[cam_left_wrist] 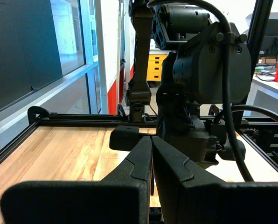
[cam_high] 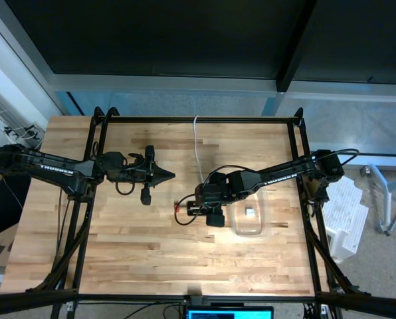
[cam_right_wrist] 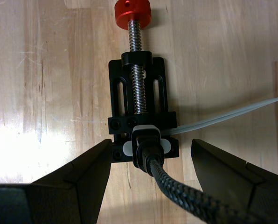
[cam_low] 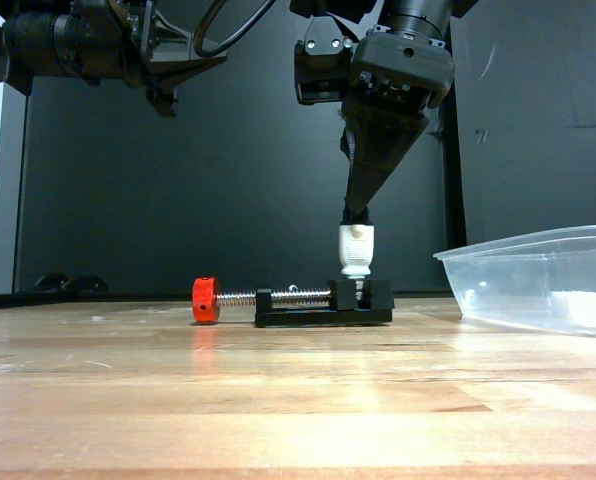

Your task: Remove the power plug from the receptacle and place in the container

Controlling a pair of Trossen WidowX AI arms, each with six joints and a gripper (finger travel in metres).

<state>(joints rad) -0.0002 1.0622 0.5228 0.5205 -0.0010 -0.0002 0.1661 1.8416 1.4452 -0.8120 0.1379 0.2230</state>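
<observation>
Power plug [cam_right_wrist: 147, 145] is sitting in the receptacle [cam_low: 356, 250]; I am judging it light, rigid, best gripped by its body. Right gripper [cam_low: 356, 210] is straddling it, spread, empty; left gripper [cam_high: 166, 176] is hovering closed, far left.

White capitals spelling "TROSSEN" run along the black forearm link of the left arm [cam_high: 54, 169]. They sit well back from the left pincer [cam_high: 168, 175], which hangs above the pale wooden surface [cam_high: 118, 266]. A matching line of white letters marks the black link of the right arm [cam_high: 281, 175], behind the right pincer [cam_low: 356, 205], but from here I can't spell it out. The small white label [cam_high: 250, 211] in the clear plastic rectangular tub [cam_high: 259, 227] just beside that pincer shows no print I can read.
</observation>
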